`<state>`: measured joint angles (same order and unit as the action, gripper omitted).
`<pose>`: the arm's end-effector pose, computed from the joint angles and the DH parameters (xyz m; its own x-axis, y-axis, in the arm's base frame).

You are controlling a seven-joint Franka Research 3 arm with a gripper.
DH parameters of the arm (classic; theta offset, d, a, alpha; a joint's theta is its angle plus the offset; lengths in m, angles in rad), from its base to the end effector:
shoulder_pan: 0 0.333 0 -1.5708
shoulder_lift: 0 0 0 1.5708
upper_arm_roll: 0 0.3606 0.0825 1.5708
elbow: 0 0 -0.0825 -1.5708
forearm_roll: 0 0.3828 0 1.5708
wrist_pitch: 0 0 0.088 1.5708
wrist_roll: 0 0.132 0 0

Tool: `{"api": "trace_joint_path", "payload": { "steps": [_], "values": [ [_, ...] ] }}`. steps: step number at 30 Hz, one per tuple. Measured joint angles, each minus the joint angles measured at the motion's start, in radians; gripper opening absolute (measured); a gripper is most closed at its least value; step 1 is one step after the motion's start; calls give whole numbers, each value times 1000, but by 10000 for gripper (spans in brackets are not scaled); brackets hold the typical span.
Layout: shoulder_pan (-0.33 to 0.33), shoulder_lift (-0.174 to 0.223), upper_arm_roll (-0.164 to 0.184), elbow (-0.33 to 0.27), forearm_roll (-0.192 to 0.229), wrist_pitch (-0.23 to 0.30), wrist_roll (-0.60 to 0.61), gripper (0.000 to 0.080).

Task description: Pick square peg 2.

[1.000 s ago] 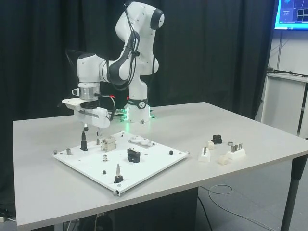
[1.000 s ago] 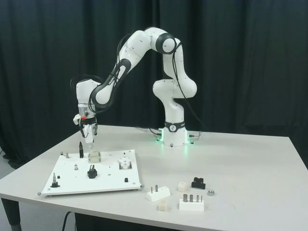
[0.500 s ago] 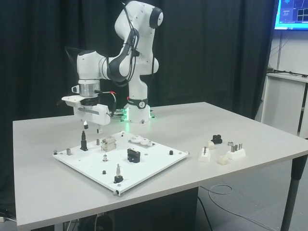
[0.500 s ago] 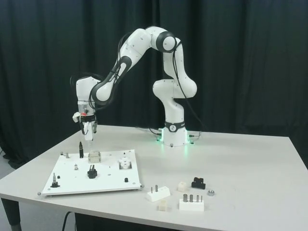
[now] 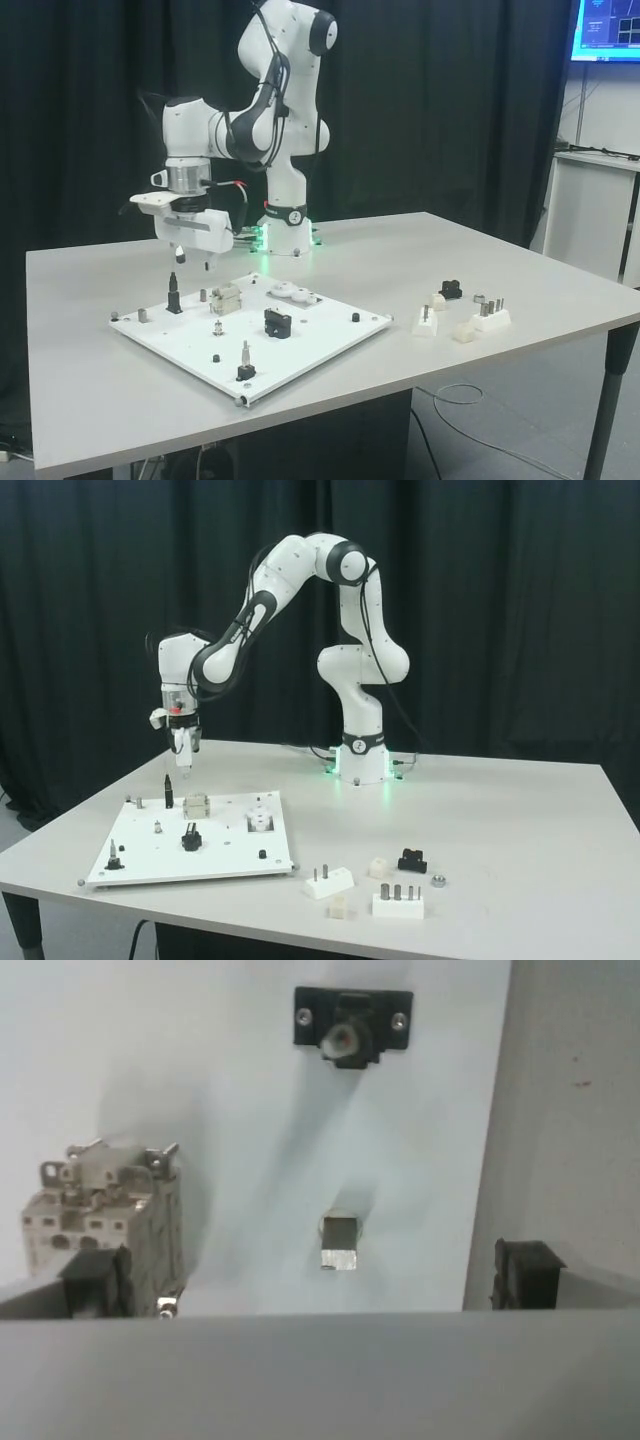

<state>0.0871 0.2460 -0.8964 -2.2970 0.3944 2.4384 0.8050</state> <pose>0.3731 -0.3787 0.3004 -0.3232 -0.9454 -0.0426 -0.9444 0.3251 -0.0484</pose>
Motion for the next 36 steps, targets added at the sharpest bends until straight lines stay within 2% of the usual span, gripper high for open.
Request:
{"api": "trace_joint_path", "payload": {
  "steps": [12,19,36],
  "values": [
    [13,-30,0,12,-61,-1,42,800],
    [17,-35,0,25,-90,-12,56,800],
    [57,-35,1,64,-115,-41,57,800]
  ]
}}
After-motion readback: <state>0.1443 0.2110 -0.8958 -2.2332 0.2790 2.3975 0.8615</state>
